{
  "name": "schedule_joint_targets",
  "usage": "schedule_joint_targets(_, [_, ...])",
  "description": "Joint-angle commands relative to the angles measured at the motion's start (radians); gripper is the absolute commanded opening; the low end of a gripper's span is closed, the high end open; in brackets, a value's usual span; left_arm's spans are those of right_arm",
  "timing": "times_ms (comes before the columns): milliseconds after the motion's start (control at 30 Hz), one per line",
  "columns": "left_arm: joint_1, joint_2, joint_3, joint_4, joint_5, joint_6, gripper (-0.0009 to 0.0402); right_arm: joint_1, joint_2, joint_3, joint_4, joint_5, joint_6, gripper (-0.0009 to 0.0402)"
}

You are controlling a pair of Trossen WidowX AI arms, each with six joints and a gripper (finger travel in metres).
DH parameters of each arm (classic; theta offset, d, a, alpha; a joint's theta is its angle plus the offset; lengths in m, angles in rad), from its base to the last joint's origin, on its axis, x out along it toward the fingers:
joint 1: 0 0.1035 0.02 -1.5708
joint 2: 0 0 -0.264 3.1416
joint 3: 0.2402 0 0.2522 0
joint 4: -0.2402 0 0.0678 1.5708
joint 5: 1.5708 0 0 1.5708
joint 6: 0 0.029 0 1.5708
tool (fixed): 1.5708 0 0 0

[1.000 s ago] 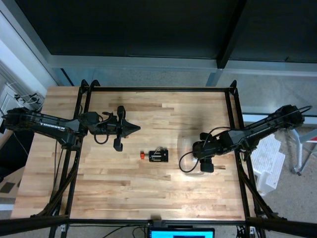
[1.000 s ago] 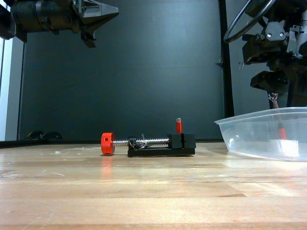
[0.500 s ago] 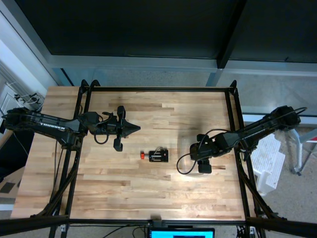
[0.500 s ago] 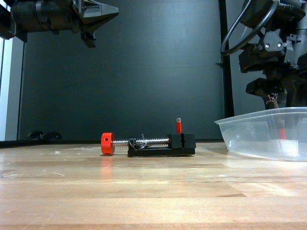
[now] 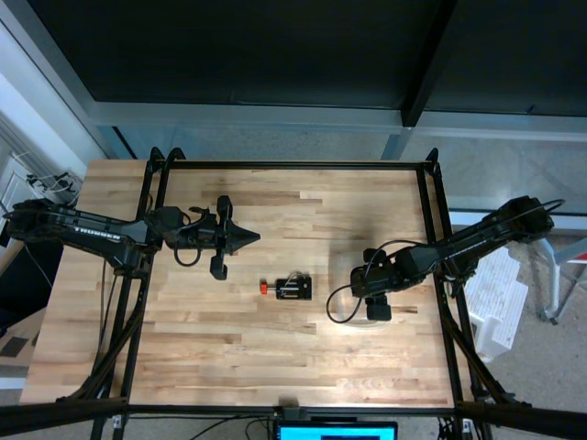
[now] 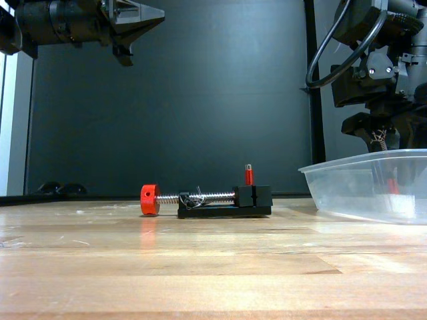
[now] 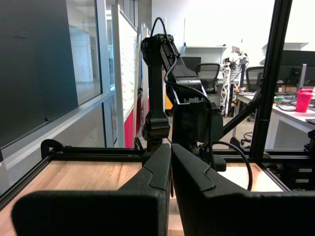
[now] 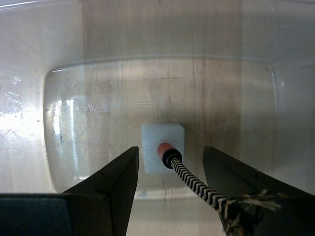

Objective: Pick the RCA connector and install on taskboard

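Observation:
The RCA connector (image 8: 163, 148) is a small white square with a red tip and a braided cable, lying on the floor of a clear tray (image 8: 59, 123). My right gripper (image 8: 170, 153) is open above it, one finger on each side, touching nothing. From above, the right gripper (image 5: 371, 299) hangs over the tray at the table's right. The taskboard (image 5: 293, 288) is a small black block with a red-orange knob (image 6: 149, 199), at the table's middle. My left gripper (image 5: 246, 237) is shut and empty, held high at the left, behind the taskboard.
The clear tray (image 6: 353, 187) stands right of the taskboard (image 6: 223, 200) with a gap of bare wood between them. A black metal frame (image 5: 293, 166) borders the table. The right arm's cable (image 5: 341, 302) loops near the tray's left side.
My right gripper has shifted slightly left over the tray. The left arm, the taskboard and the connector have not moved.

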Motion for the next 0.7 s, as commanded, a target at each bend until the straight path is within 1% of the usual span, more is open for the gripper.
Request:
schedule_joint_targets(33, [0.000, 0.000, 0.000, 0.000, 0.000, 0.000, 0.0000, 0.000, 0.000, 0.000, 0.003, 0.003, 0.000, 0.0180])
schedule_joint_targets(133, [0.000, 0.000, 0.000, 0.000, 0.000, 0.000, 0.0000, 0.000, 0.000, 0.000, 0.005, 0.003, 0.001, 0.0170])
schedule_joint_targets(233, [0.000, 0.000, 0.000, 0.000, 0.000, 0.000, 0.0000, 0.000, 0.000, 0.000, 0.007, 0.004, 0.001, 0.0151])
schedule_joint_targets(333, [0.000, 0.000, 0.000, 0.000, 0.000, 0.000, 0.0000, 0.000, 0.000, 0.000, 0.008, 0.019, 0.001, 0.0130])
schedule_joint_targets(433, [0.000, 0.000, 0.000, 0.000, 0.000, 0.000, 0.0000, 0.000, 0.000, -0.005, 0.013, 0.018, 0.000, 0.0114])
schedule_joint_targets(700, [0.000, 0.000, 0.000, 0.000, 0.000, 0.000, 0.0000, 0.000, 0.000, -0.007, 0.016, 0.014, -0.005, 0.0095])
